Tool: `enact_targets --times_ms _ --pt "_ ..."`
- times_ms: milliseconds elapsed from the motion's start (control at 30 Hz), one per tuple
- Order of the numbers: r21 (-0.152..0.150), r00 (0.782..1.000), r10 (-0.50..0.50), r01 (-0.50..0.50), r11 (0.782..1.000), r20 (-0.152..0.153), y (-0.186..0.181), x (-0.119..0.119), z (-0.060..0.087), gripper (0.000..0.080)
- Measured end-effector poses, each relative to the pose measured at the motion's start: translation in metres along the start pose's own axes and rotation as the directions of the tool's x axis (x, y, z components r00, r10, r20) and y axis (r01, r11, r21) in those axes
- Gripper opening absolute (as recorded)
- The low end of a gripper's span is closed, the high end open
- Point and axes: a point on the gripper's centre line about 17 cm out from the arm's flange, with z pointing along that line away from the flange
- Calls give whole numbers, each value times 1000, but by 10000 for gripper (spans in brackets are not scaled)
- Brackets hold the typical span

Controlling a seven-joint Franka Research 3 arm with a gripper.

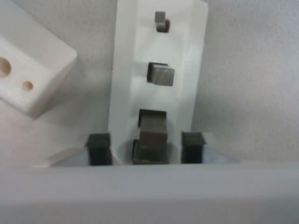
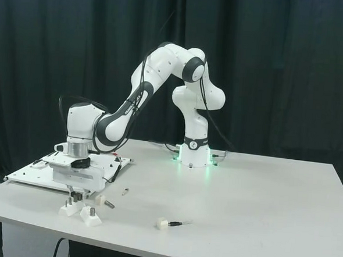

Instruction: Pick square peg 4.

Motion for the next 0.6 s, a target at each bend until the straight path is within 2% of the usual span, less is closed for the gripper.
enact_targets --times_ms 33,67,333,367,600 --pt "2 1000 2 -2 1000 1 0 0 0 543" --pt "3 1000 5 -5 1000 2 0 0 -1 342" --pt "18 999 40 -40 999 17 -1 -3 -2 342" --pt "20 999 40 -41 999 19 -1 -3 -2 155" --pt "22 999 40 -41 999 20 0 -3 -3 155"
